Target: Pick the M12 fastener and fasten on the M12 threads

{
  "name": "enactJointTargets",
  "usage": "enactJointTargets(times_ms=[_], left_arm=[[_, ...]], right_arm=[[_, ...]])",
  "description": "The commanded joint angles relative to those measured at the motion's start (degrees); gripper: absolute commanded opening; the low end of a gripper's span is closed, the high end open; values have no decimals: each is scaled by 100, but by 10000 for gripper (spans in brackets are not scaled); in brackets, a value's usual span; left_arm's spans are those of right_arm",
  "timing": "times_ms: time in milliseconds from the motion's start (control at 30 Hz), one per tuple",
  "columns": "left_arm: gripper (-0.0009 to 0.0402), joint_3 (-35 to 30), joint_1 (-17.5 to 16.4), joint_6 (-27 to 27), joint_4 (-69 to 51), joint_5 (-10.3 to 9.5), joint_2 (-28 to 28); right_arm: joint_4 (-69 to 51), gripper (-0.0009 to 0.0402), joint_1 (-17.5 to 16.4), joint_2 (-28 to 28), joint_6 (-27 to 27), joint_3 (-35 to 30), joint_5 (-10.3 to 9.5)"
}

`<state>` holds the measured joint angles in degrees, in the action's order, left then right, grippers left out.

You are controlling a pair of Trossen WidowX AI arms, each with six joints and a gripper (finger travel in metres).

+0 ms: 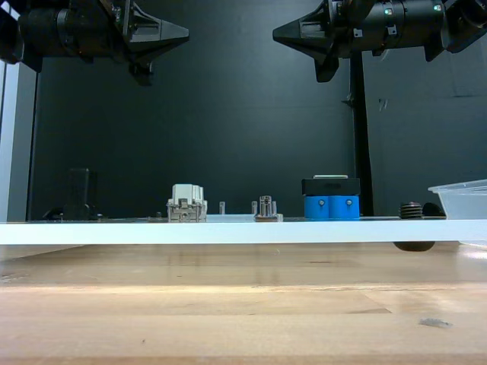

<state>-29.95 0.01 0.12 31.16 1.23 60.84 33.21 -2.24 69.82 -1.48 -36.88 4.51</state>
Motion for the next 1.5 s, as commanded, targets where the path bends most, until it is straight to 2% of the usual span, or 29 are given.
enactJointTargets(times_ms=[33,367,467,600,1033,1367,1500], left_arm=[[0,0,0,-2,0,2,2],[0,0,0,-2,2,2,2],[0,0,0,-2,2,2,2],[0,0,0,-2,2,2,2],[0,0,0,-2,2,2,2],[0,0,0,-2,2,2,2],[0,0,0,-2,2,2,2]], right_arm=[[-258,0,-2,-44,15,-17,-562],[-1657,0,-4,-216,94,-332,-562],[-2441,0,-4,-225,229,-581,-566],[-3628,0,-15,-225,520,-964,-767],[-7291,0,-55,-221,1945,-2096,-758],[-9147,0,-96,-160,2955,-2535,-750],[-9731,0,-269,-131,3432,-2597,-686]])
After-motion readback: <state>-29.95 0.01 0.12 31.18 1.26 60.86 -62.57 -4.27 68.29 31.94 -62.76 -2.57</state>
